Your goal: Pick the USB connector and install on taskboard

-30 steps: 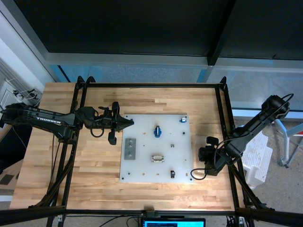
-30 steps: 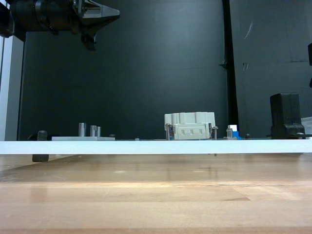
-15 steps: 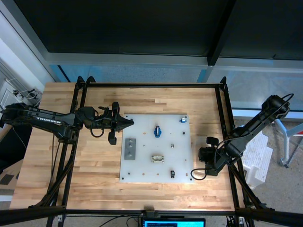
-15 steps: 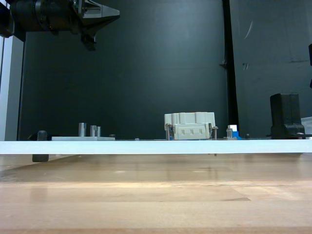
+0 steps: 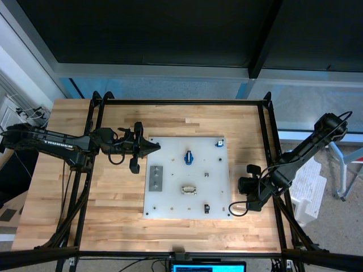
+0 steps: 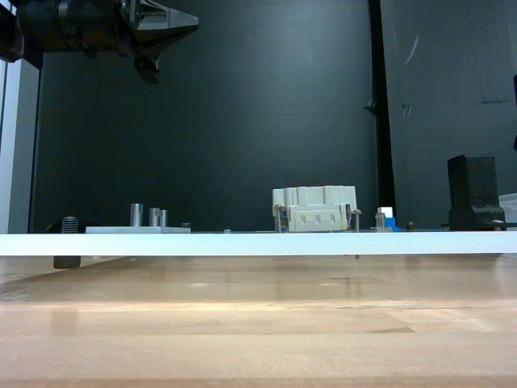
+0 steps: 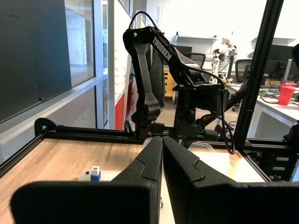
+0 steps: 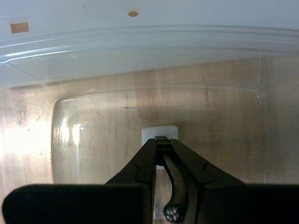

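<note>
The USB connector [image 8: 162, 140] is a small dark plug with a short black cable stub, and my right gripper [image 8: 161, 141] is shut on it. It hangs low over a clear tray, just above a small white square piece [image 8: 160, 131]. In the high view my right gripper [image 5: 248, 187] is just off the right edge of the white taskboard [image 5: 170, 208]. My left gripper [image 5: 153, 147] is shut on nothing and hovers high over the board's far left corner, pointing right. It appears again in the low view [image 6: 184, 18] and the left wrist view [image 7: 162, 138].
On the taskboard [image 6: 242, 243] sit a grey block [image 5: 155, 178], a blue upright part [image 5: 188, 157], a beige connector [image 5: 189, 190] [image 6: 315, 209] and a black part [image 5: 207, 208] [image 6: 472, 191]. The clear tray [image 8: 154, 51] lies under the right gripper. Black frame rails [image 5: 181, 102] border the table.
The right arm has shifted very slightly with the plug still held. The left arm has not moved.
</note>
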{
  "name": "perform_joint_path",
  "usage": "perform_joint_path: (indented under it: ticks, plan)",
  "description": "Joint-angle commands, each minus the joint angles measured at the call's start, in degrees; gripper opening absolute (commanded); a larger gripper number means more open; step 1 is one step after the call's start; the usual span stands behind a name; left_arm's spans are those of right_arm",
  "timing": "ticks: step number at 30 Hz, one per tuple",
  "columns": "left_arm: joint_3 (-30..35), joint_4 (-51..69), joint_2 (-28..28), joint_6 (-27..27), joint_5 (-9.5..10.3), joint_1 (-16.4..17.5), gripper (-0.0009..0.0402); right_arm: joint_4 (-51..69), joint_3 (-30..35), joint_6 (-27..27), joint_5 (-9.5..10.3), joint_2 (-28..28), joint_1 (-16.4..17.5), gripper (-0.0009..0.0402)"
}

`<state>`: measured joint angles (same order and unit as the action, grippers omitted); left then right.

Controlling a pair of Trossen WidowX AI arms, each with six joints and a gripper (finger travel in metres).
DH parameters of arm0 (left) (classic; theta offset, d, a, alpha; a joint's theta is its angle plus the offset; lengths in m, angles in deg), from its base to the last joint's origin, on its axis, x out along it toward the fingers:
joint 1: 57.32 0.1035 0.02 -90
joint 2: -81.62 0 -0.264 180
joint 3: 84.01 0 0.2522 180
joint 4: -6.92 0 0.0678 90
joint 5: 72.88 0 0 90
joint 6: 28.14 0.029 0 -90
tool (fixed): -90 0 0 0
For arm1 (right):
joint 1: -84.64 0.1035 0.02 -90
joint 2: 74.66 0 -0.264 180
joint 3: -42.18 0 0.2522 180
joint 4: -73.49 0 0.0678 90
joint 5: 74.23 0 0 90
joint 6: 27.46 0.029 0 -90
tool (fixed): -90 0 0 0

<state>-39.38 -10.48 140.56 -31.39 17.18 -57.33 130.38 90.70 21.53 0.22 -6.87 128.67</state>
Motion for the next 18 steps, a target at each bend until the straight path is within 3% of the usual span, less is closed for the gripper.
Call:
perform_joint_path:
  ticks: [1, 15, 18]
  plan:
    - [0.0, 0.0, 0.0, 0.0, 0.0, 0.0, 0.0, 0.3, -0.1, -0.2, 0.07, -0.7, 0.2, 0.0]
    - [0.0, 0.0, 0.0, 0.0, 0.0, 0.0, 0.0, 2.2, -0.6, -1.0, -1.62, -4.5, 1.1, 0.0]
    - [0.0, 0.0, 0.0, 0.0, 0.0, 0.0, 0.0, 2.8, -0.6, -1.2, -2.95, -5.5, 1.4, 0.0]
